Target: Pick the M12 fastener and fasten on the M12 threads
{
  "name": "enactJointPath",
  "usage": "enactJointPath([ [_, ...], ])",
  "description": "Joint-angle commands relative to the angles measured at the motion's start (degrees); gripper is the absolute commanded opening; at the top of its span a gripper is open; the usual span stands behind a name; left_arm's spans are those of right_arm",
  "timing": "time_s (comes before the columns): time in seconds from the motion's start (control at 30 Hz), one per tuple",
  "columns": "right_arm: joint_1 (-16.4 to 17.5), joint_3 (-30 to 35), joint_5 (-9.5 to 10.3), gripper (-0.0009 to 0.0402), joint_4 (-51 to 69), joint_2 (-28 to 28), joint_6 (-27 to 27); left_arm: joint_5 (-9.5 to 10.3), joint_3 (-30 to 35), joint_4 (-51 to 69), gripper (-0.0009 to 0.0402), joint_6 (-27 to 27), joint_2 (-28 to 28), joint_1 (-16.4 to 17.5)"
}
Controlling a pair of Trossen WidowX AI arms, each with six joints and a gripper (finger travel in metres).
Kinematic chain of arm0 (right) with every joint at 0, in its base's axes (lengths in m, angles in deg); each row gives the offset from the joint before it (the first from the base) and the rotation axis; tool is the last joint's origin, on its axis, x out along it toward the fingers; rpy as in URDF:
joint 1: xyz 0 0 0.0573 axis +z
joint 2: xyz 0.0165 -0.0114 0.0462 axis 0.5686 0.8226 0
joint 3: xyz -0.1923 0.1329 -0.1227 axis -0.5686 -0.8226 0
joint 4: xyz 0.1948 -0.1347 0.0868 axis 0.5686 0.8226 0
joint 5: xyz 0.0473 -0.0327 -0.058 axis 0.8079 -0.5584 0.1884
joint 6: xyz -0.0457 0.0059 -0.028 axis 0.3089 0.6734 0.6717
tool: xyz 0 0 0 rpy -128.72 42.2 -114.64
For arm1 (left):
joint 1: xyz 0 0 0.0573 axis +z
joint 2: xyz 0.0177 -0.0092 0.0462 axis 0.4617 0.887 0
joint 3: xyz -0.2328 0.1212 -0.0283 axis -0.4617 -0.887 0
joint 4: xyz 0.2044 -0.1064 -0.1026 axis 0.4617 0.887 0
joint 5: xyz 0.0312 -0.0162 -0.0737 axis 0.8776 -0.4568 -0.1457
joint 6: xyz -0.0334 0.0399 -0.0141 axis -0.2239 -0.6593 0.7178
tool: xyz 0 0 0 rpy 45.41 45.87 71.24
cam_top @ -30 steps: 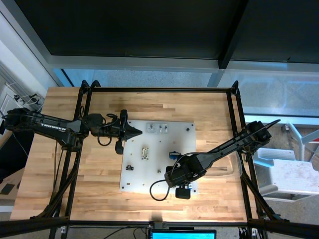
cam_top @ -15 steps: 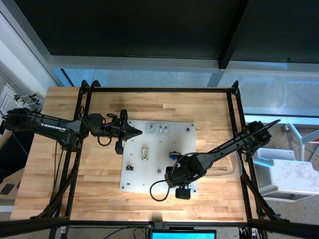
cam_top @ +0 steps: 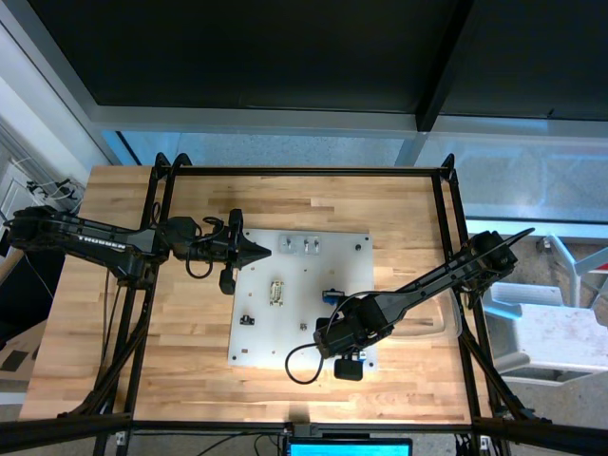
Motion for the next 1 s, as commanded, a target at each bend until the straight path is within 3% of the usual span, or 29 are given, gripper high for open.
enactJointPath([
  [0.03, 0.0, 0.0, 0.00, 0.0000, -0.1, 0.0, 0.0, -0.02, 0.0, 0.0, 0.0000, 0.0, 0.0, 0.0],
  [1.0, 0.0, 0.0, 0.00, 0.0000, -0.8, 0.0, 0.2, -0.02, 0.0, 0.0, 0.0000, 0.0, 0.0, 0.0],
])
